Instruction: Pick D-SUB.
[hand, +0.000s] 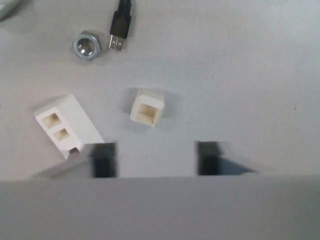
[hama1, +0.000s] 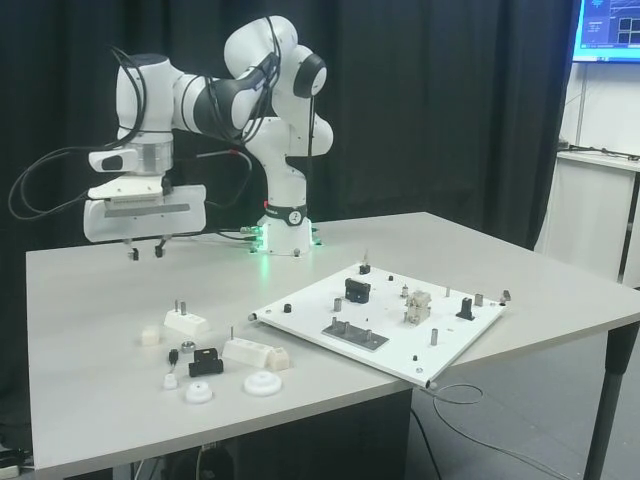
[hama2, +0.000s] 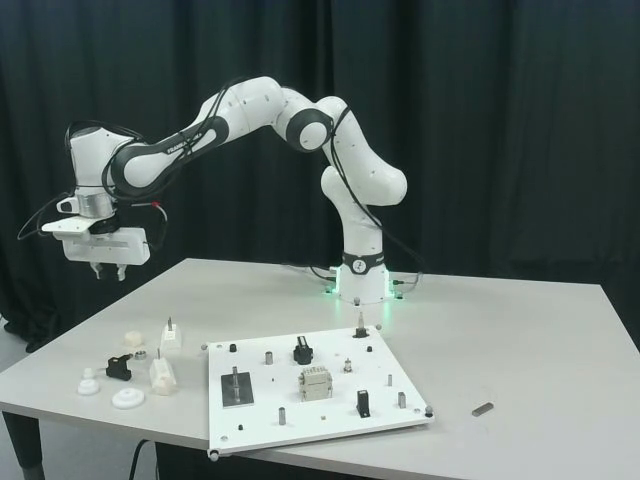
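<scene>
Over the loose-parts end of the grey table (hama1: 90, 300), holding the gripper (hand: 156, 159) high, fingertips spread apart, nothing between them. Looking down past the fingertips at a nut (hand: 87, 46), a black USB plug (hand: 120, 25), a white block (hand: 65, 125) with square pockets and a small white cube (hand: 147, 107); none reads as the target.

Likely step: approach not yet begun, gripper (hama1: 146, 251) well apart from the goal. Taking the D-SUB (hama1: 417, 303) to be the small boxy connector standing near the middle of the white board (hama1: 300, 312); not certain, too small to confirm pins or shell shape. Same part in the second room view at D-SUB (hama2: 315, 383), with black fixtures and short posts just beside it.

Looks grey and pale, blocky, upright, seemingly seated on the board rather than lying loose. Cannot tell whether clipped or plugged in.

Next move, as judged: travel across the table to above the board, line the spread fingers over the connector's narrower sides, descend between the neighbouring posts, close, lift straight up. Risk: clipping a nearby post, or dragging the board if seated tight.
</scene>
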